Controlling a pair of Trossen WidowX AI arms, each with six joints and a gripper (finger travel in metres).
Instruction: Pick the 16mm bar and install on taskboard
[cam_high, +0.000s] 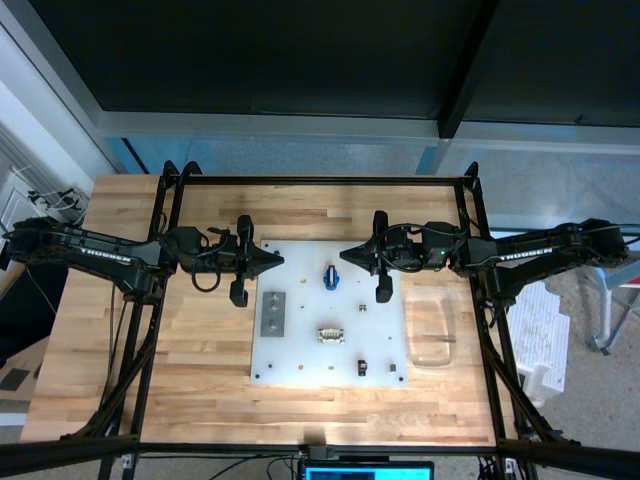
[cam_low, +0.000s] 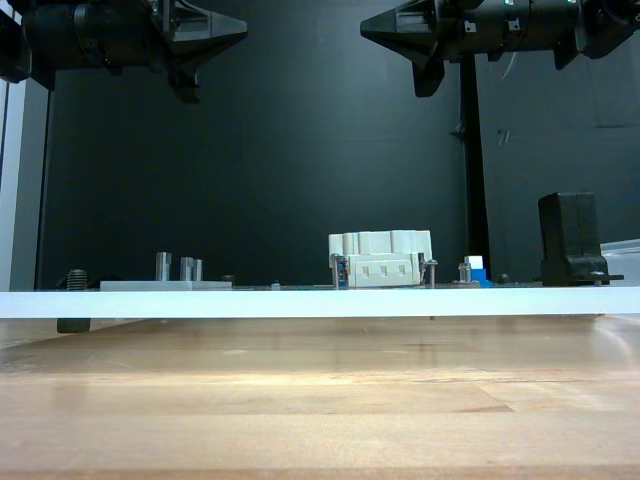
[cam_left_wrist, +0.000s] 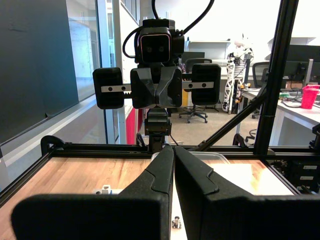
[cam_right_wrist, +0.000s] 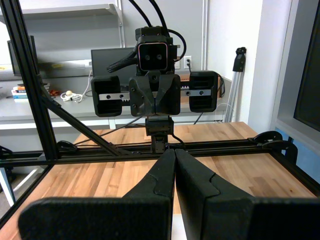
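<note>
Taskboard (cam_high: 300, 350) under left end effector (cam_high: 277, 258), right end effector (cam_high: 346, 256); both pressed together, raised.

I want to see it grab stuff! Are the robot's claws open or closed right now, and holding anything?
Left gripper: shut, empty, raised above the taskboard's far left part.
Right gripper: shut, empty, raised above the taskboard's far side.
</note>
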